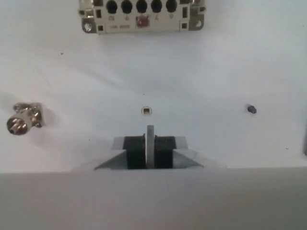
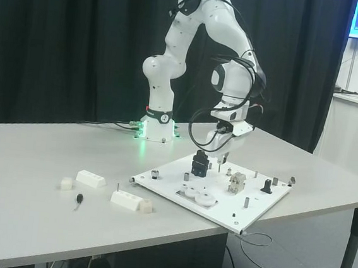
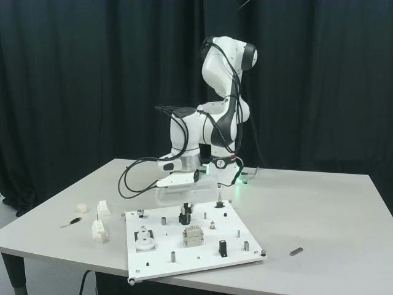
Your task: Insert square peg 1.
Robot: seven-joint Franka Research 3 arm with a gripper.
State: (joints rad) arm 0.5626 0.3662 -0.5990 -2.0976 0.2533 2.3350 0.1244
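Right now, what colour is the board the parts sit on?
White; the board shows best in the second room view.

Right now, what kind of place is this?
Probably a robotics lab: a white arm bolted to a grey table, a white board of test parts, black curtains behind.

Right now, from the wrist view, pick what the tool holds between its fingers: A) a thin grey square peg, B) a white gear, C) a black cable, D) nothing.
A: the tool is shut on a thin grey square peg, which points toward the small square hole in the white board.
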